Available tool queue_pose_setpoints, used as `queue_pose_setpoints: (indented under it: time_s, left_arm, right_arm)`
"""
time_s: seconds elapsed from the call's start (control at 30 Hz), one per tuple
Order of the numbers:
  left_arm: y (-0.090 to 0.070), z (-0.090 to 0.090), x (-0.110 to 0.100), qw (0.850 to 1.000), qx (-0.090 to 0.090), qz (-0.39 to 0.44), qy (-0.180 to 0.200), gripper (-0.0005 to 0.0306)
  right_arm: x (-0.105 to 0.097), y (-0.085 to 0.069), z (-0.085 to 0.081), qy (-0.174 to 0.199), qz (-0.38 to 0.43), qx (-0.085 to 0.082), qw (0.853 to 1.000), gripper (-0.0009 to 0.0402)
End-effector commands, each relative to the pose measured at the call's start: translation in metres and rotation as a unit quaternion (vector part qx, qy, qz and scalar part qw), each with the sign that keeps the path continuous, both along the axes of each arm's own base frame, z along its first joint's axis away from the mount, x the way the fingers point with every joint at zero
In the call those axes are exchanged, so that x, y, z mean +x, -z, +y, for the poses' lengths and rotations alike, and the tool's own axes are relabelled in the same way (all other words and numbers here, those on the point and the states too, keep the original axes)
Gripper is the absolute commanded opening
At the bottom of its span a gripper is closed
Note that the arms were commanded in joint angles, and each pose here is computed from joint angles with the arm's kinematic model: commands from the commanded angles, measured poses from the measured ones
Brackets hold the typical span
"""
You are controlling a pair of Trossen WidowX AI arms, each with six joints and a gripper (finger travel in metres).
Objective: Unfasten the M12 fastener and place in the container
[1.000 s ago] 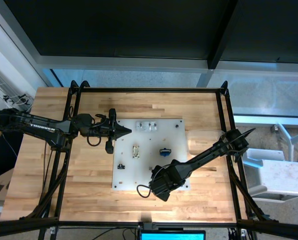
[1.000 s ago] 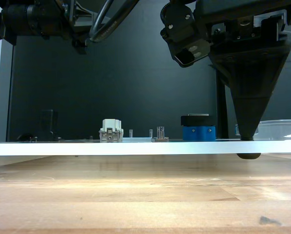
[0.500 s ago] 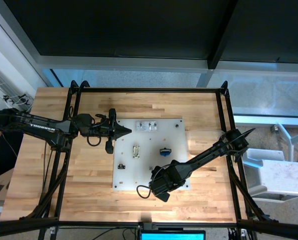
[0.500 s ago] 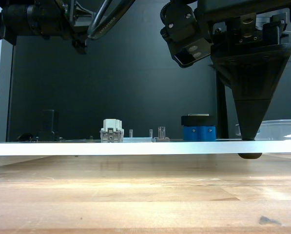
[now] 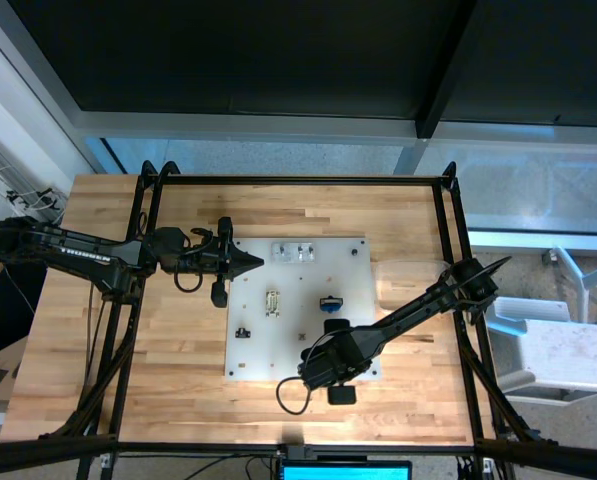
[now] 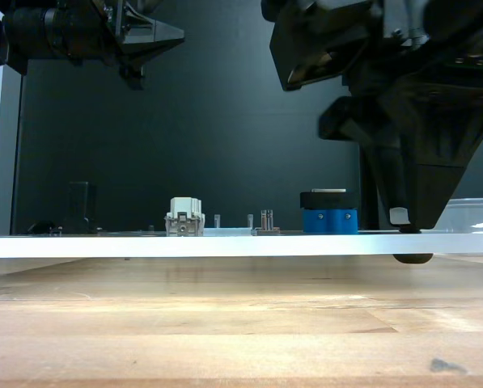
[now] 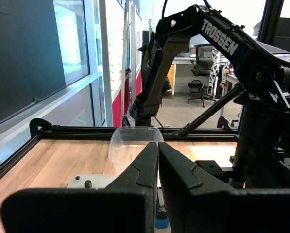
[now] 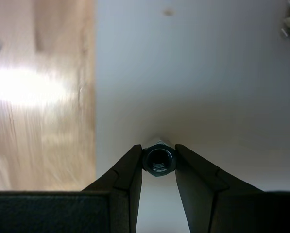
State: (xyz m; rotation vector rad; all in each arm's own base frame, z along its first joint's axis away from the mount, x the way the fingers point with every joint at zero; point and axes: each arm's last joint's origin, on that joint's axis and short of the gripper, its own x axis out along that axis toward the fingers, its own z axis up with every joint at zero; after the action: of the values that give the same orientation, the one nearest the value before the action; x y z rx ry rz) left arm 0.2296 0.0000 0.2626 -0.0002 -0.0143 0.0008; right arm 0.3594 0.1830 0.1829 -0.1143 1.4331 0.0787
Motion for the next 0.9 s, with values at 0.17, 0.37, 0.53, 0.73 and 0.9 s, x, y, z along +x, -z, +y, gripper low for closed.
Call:
queue_pose_setpoints:
  time_s: [0.17, 0.37, 0.53, 0.73, 0.9]
  left_arm:
    - [0.000, 0.000, 0.000, 1.000, 0.000, 0.000, 0.000, 0.0000]
    - [0.000, 0.000, 0.000, 1.000, 0.000, 0.000, 0.000, 0.0000]
    - [0.000, 0.000, 0.000, 1.000, 0.000, 0.000, 0.000, 0.0000]
    - [0.000, 0.000, 0.000, 1.000, 0.000, 0.000, 0.000, 0.0000]
    - [0.000, 0.000, 0.000, 1.000, 0.000, 0.000, 0.000, 0.0000]
  right_arm:
    - [0.001, -0.002, 0.000, -0.187, -0.003, -0.025, 0.982, 0.0012]
    - [0.001, -0.004, 0.000, -0.310, -0.005, -0.042, 0.950, 0.0012]
    - [0.000, -0.008, -0.001, -0.417, -0.008, -0.058, 0.907, 0.0012]
    - [-0.001, -0.009, -0.001, -0.502, -0.008, -0.071, 0.862, 0.0012]
    - [-0.002, -0.014, -0.003, -0.512, -0.010, -0.073, 0.856, 0.0012]
